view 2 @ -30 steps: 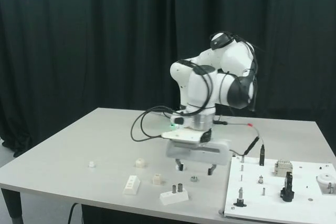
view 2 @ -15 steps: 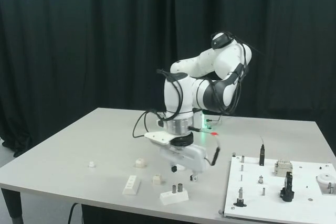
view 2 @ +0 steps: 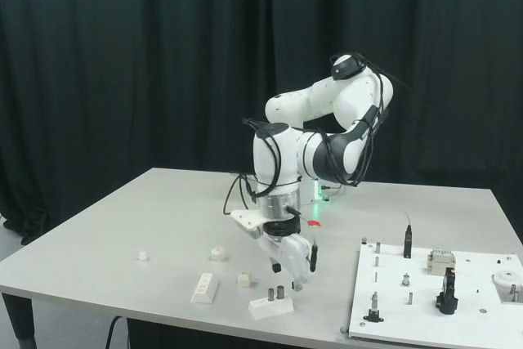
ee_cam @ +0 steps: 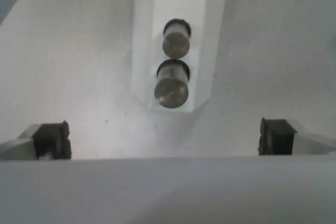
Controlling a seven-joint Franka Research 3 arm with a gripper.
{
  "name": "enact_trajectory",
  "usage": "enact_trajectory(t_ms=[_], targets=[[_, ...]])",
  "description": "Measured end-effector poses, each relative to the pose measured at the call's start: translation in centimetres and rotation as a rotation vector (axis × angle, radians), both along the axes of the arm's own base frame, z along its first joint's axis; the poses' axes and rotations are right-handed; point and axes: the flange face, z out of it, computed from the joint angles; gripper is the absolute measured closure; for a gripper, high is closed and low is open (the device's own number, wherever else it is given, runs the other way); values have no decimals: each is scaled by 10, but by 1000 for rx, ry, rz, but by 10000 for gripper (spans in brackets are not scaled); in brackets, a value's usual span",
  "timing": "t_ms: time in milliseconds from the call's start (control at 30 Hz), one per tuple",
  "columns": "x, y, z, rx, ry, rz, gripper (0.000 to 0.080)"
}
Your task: Pick round peg 4.
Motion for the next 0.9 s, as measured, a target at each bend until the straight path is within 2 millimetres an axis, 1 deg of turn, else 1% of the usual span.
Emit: enact_trajectory(t_ms=[267,900], targets=[[0,0,-5,-3,8,-68,3],[1,-5,-19,-16,-4,-91,3]])
